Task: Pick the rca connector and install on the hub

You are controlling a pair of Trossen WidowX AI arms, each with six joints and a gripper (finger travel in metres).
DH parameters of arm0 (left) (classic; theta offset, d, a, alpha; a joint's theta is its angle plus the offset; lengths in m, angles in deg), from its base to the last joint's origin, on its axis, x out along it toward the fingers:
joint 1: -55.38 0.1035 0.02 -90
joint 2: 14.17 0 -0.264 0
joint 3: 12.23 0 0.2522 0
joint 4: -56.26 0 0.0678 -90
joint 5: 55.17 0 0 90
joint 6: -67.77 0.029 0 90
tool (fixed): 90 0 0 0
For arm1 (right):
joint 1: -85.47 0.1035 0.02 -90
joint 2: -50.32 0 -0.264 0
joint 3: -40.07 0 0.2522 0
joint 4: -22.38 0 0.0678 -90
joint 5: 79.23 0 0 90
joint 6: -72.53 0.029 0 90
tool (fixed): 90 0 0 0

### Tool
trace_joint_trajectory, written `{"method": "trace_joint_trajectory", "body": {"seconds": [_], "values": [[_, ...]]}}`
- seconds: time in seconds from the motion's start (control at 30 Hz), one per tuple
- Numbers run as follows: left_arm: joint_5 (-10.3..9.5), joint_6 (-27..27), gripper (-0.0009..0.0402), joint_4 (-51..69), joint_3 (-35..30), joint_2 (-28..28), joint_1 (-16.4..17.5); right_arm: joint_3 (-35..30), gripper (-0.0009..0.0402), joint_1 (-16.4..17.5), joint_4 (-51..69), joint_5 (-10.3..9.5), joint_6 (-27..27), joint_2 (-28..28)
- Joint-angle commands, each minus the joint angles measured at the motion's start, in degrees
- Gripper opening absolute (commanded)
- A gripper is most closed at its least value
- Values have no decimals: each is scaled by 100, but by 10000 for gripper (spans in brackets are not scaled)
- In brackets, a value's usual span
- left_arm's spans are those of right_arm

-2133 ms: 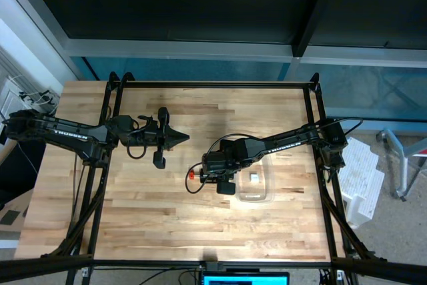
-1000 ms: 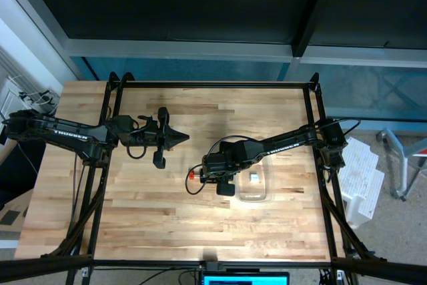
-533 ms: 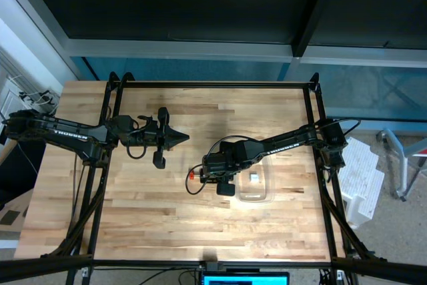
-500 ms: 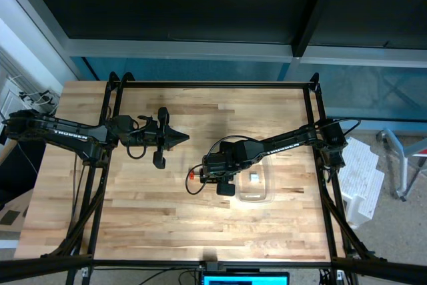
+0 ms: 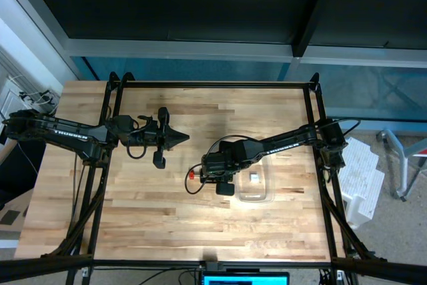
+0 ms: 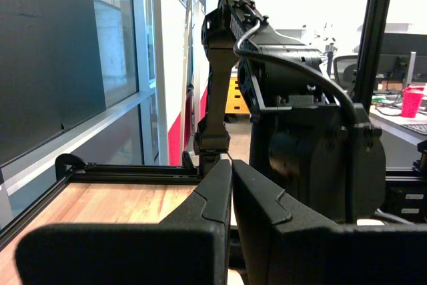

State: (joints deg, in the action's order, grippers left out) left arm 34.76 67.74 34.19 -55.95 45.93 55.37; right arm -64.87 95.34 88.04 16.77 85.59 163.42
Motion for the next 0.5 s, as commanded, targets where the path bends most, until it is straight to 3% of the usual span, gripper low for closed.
{"method": "trace_joint_trajectory", "body": {"seconds": [0.03,0.3,0.5], "values": [[2,2,0,0,0,2,0,-13,131,4,39,2,85,-120],[2,2,0,-2,0,2,0,118,202,26,177,13,142,-422],[2,2,0,-2,0,2,0,511,226,48,31,48,140,-787]]}}
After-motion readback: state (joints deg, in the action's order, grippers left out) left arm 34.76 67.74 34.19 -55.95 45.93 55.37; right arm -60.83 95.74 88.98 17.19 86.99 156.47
